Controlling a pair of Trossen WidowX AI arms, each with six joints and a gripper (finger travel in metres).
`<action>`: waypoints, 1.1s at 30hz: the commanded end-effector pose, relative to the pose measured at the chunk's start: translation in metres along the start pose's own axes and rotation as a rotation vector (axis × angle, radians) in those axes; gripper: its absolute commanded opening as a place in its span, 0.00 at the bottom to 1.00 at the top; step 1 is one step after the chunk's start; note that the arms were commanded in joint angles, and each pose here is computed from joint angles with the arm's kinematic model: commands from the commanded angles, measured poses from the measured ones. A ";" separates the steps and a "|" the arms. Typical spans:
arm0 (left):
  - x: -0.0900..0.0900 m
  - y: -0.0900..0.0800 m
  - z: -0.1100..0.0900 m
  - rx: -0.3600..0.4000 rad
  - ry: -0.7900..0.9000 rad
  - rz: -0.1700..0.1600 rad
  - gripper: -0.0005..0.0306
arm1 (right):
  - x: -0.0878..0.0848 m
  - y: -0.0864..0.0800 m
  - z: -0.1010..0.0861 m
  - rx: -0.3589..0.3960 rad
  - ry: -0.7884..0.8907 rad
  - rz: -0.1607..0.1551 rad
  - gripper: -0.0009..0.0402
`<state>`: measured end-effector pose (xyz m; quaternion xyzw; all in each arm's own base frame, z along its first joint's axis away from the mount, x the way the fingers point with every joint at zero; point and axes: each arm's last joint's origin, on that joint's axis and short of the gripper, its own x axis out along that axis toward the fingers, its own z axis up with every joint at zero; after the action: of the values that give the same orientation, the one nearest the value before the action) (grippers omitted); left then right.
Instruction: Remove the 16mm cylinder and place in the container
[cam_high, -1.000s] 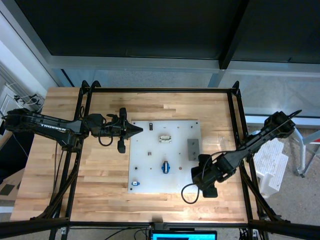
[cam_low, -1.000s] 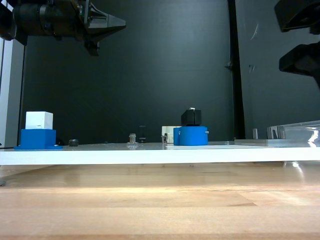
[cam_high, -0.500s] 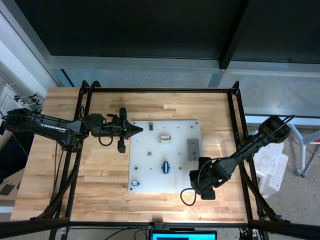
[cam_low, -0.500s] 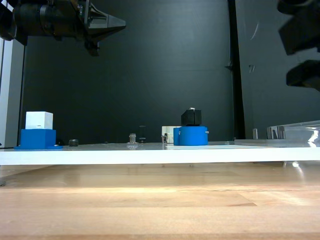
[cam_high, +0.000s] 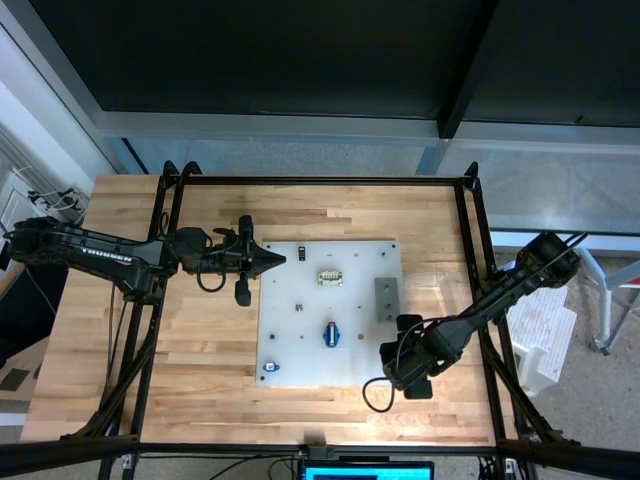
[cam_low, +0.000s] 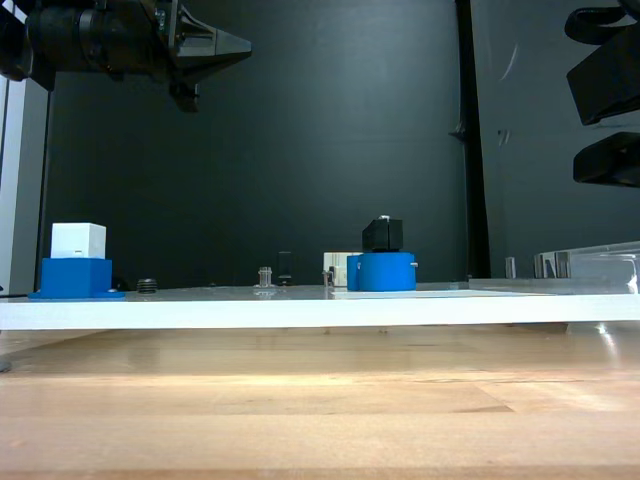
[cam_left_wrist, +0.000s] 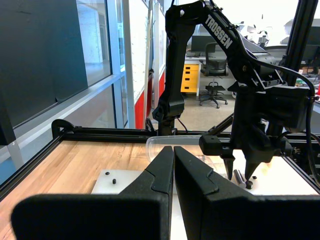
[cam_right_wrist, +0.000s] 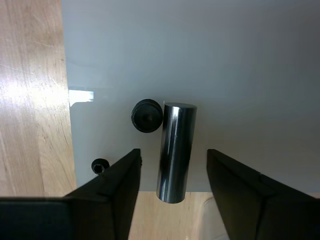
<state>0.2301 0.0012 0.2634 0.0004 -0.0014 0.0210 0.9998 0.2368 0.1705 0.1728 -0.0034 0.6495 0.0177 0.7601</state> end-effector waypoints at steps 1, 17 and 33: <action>0.000 0.000 0.000 0.000 0.000 0.000 0.02 | 0.000 0.000 0.000 -0.006 0.000 0.005 0.33; 0.000 0.000 0.000 0.000 0.000 0.000 0.02 | -0.013 -0.002 -0.001 -0.006 -0.032 0.041 0.05; 0.000 0.000 0.000 0.000 0.000 0.000 0.02 | -0.069 -0.032 -0.013 0.036 -0.113 0.071 0.05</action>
<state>0.2301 0.0012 0.2635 0.0004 -0.0014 0.0210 0.9998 0.2166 0.1398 0.2352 0.0367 0.6033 0.0384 0.7958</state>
